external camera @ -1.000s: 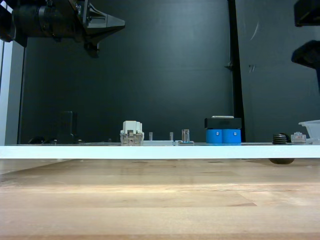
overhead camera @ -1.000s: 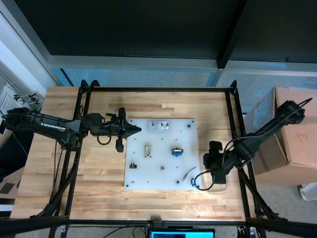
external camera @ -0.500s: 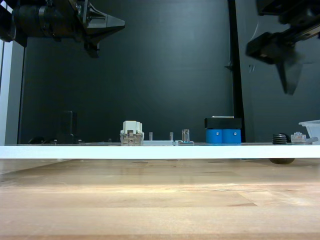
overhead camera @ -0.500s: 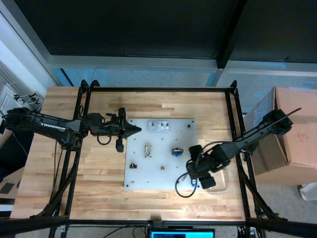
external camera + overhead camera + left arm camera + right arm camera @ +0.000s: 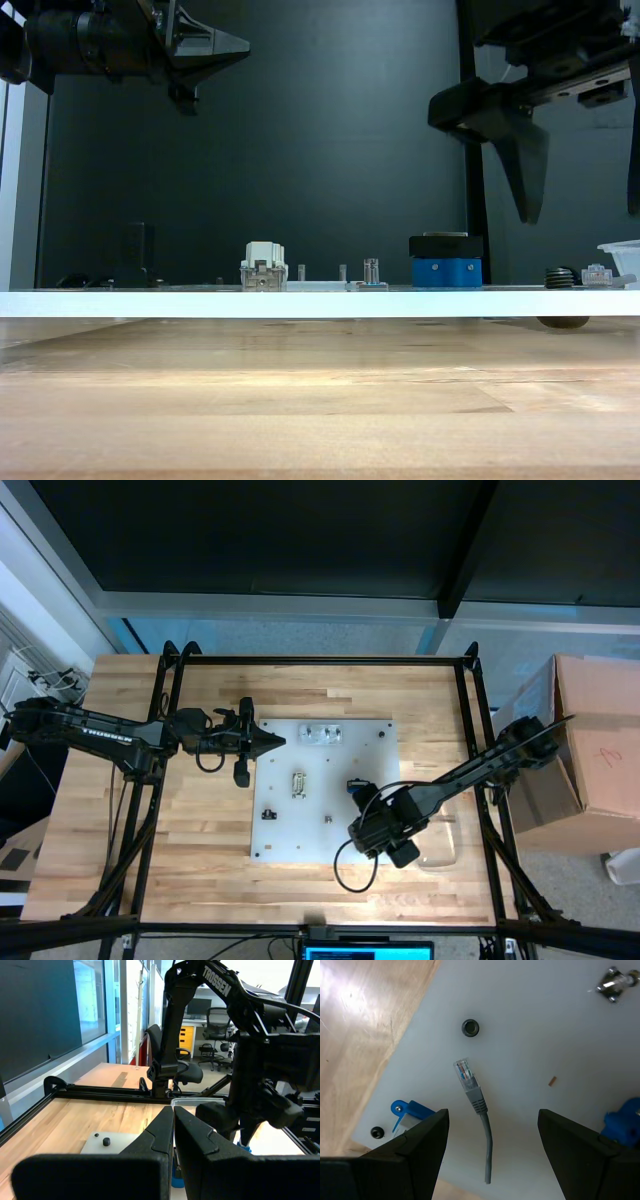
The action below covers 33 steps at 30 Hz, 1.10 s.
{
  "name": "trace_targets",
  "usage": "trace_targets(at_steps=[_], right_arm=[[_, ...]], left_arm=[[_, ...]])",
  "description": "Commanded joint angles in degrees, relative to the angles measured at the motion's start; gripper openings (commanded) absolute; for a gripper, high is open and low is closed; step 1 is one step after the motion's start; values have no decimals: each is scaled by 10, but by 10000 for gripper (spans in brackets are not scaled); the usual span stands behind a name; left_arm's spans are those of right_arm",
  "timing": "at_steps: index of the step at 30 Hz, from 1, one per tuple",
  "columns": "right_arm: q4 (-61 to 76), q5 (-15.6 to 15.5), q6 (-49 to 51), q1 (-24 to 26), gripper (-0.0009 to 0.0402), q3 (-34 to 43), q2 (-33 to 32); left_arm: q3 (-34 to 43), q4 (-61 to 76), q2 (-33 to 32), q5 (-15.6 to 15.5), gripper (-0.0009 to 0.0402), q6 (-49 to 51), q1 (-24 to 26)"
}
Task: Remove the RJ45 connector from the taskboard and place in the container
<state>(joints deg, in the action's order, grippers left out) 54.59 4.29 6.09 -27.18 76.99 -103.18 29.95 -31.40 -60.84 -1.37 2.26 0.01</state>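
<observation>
The RJ45 connector (image 5: 466, 1075), a clear plug on a short grey cable, lies free and flat on the white taskboard (image 5: 530, 1025), apart from a blue holder (image 5: 406, 1111). My right gripper (image 5: 492, 1115) hovers open directly above it, one finger on each side, touching nothing. The low view shows the plug (image 5: 597, 272) on the board with the right gripper (image 5: 580, 190) well above it. From the high view the right gripper (image 5: 370, 832) hides the plug. My left gripper (image 5: 272, 742) is shut and empty, raised over the board's left edge.
A clear container (image 5: 445, 845) sits on the wood just right of the board. On the board stand a blue block (image 5: 446, 270), a white connector (image 5: 263, 268) and small metal posts (image 5: 371, 270). A black frame (image 5: 320, 661) rings the table. A cardboard box (image 5: 590, 740) stands at the right.
My right arm swung left from beside the container to over the board and came lower above the connector. The connector and the left arm have not moved.
</observation>
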Motion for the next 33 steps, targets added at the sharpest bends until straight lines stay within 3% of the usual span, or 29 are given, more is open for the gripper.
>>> trace_targets(at_steps=[1,12,23,33], right_arm=[[5,2,28,-1,247,13,-19],[-7,2,60,-5,247,18,-70],[-21,0,64,-6,243,10,-79],[-24,1,64,-4,114,10,-79]], left_arm=[[0,0,0,0,0,0,0],[0,0,0,0,0,0,0],[0,0,0,0,0,0,0],[0,0,0,0,0,0,0]])
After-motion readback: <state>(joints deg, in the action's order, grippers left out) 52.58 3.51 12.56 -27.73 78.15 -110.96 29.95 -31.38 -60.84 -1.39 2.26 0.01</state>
